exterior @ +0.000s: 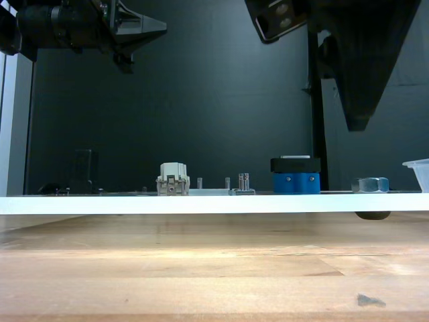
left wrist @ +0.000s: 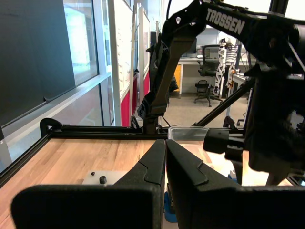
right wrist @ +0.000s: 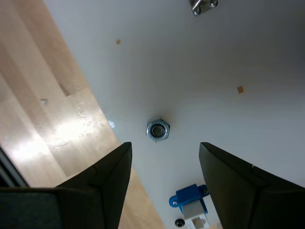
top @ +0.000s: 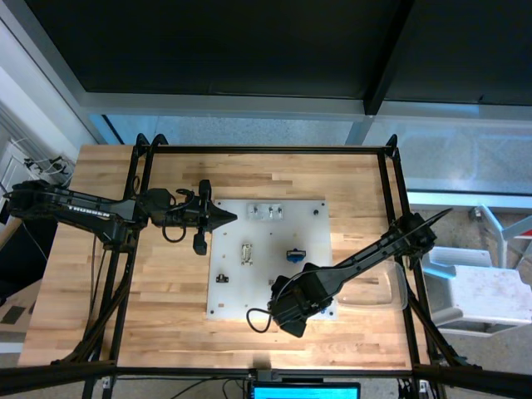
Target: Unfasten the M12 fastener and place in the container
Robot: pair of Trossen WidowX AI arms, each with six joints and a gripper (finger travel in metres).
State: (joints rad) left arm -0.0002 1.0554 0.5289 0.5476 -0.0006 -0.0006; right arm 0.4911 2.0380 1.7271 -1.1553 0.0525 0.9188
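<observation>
In the right wrist view the small silver M12 nut [right wrist: 157, 130] sits on its stud on the white board [right wrist: 209, 71], its dark centre showing. My right gripper [right wrist: 164, 147] hangs open above it, one finger on each side, not touching. The low view shows the nut [exterior: 370, 184] sitting down on the board with no ribs visible, and the rim of the clear container [exterior: 418, 169] just to its right. In the high view the right arm [top: 293, 309] covers the nut, and the container [top: 384, 291] lies beside the board. The left gripper [top: 231, 218] stays shut and empty over the board's far left.
A blue block [top: 295, 255], a white connector [top: 246, 253] and small silver posts [exterior: 243, 181] stand mid-board. A black frame rail [top: 266, 150] borders the wooden table. The left arm [top: 83, 212] stretches in from the left edge.
</observation>
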